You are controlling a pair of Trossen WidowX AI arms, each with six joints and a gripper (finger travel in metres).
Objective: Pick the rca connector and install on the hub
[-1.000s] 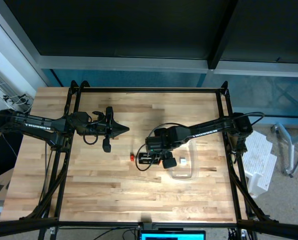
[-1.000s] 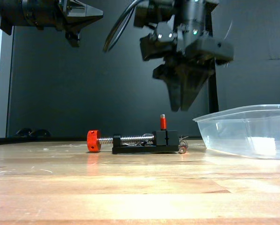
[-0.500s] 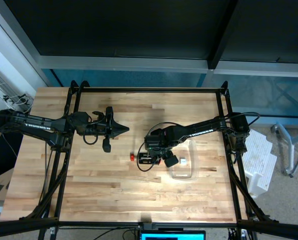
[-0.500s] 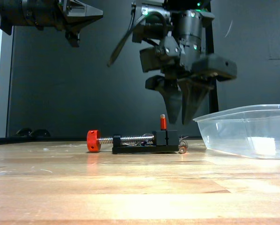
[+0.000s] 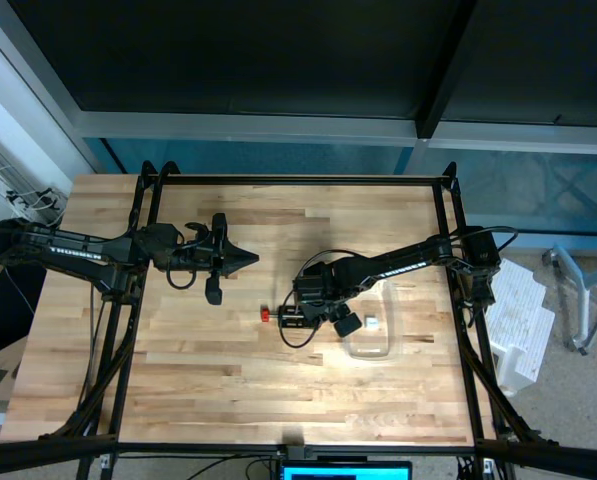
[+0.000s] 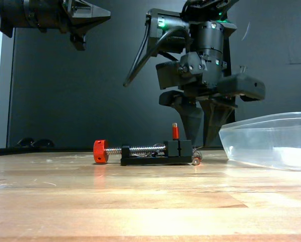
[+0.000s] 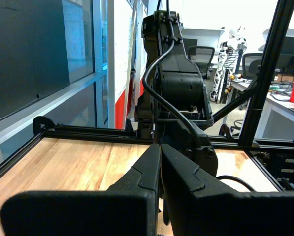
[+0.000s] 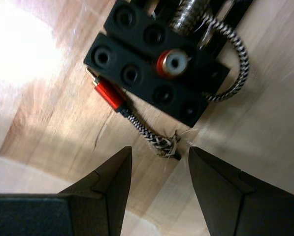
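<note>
Red-sleeved rca connector (image 8: 107,94) lies on table (image 8: 48,128) just beside hub (image 8: 156,83), not yet picked: right gripper (image 8: 159,151) low over it, jaws apart & empty, left gripper (image 5: 250,259) parked well apart, fingers together, so pick + install both to do.

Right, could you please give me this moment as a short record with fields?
left gripper: shut, holding nothing, raised over the left part of the table
right gripper: open, empty, low at the end of the hub nearest the tray
hub: flat on the table, red knob at the end away from the tray
rca connector: lying on the table beside the hub, not yet gripped
clear tray: next to the hub, small white cube inside
</note>
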